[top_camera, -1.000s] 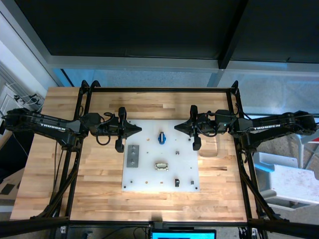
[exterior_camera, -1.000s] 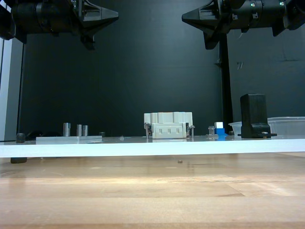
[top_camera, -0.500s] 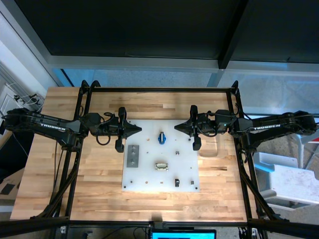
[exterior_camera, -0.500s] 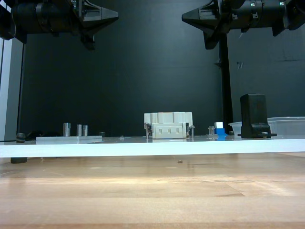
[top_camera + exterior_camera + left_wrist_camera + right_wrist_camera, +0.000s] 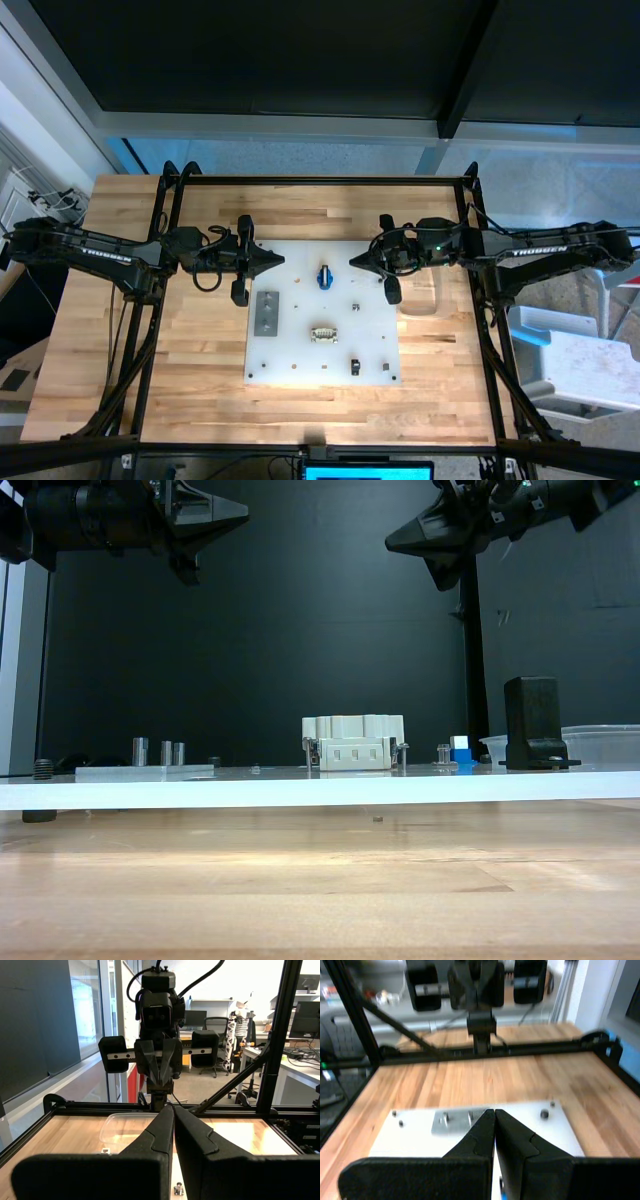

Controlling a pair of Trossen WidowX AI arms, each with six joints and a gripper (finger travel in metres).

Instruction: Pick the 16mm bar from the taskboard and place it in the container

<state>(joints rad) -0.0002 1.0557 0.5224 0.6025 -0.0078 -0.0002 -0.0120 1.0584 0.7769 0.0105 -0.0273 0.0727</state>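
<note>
Both tools hang clenched and empty high over the taskboard (image 5: 300, 345) — the left tool (image 5: 277, 259) level, the right tool (image 5: 356, 259) tipped slightly downward. The 16mm bar (image 5: 385, 371) stands near the board's near right corner, beside a black fitting (image 5: 354, 366). The container (image 5: 421, 296) rests on the bench (image 5: 200, 400) just right of the board.

White lettering "TROSSEN" on left arm (image 5: 100, 254), left of the taskboard (image 5: 285, 345). Same white lettering on right arm (image 5: 530, 253), right of the taskboard; fainter and harder to read there. Left gripper (image 5: 279, 258) sits over the taskboard's far-left part. Right gripper (image 5: 353, 260) sits over its far-right part.
</note>
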